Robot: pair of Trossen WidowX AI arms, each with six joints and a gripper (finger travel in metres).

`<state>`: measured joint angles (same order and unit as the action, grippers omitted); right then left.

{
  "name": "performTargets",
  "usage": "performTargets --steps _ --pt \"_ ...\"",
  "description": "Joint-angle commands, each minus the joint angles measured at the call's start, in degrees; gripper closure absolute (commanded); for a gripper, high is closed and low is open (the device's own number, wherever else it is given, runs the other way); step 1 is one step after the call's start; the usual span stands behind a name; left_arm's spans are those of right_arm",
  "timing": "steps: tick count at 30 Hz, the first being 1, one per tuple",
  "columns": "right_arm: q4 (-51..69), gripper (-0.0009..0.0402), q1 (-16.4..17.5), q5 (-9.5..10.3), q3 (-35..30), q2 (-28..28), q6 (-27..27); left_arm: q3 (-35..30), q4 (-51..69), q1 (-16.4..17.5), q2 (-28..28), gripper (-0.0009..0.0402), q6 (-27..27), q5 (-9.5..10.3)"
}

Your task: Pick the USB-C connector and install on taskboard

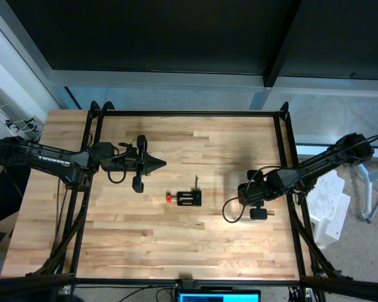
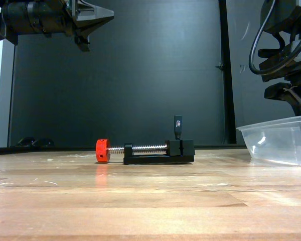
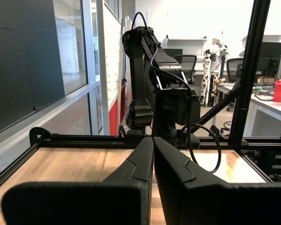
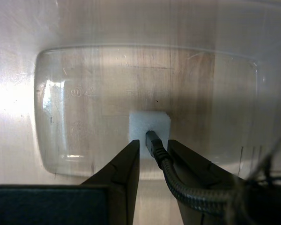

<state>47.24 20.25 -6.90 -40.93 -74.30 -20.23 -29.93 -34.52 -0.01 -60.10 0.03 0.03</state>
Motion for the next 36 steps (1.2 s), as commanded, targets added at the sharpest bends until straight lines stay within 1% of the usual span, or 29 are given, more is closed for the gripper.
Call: performTargets --steps 1,10,13,17,23,30,36 --pt "0.02 0.0340 0.02 0.02 -0.02 0.07 0.15 -0.02 0.00 0.02 0.00 0.0393 0.00 0.00" --pt "0.20 0.0396 0.00 0.02 -0.02 1.01 0.15 -0.02 0.00 0.02 -0.02 0.0393 0.00 0.00" --pt "0.28 0.0390 0.02 0.00 -0.02 1.05 0.15 -0.02 0.00 0.00 -0.02 0.0393 0.00 0.00" --pt "0.44 0.0393 0.02 0.02 -0.02 1.49 0.13 -0.02 0.00 0.00 -0.02 0.0393 0.00 0.00" --pt "3.48 0.0393 -0.02 0.00 -2.01 3.98 0.13 -0.02 0.00 0.02 -0.02 0.0393 0.00 0.00" --pt "9.99 0.0393 -0.02 0.02 -7.34 6.47 0.13 -0.02 0.00 0.00 0.00 0.0393 0.00 0.00" --pt "16.09 0.0393 -0.11 0.00 -13.29 6.84 0.22 -0.02 0.00 0.02 -0.02 0.0393 0.00 0.00"
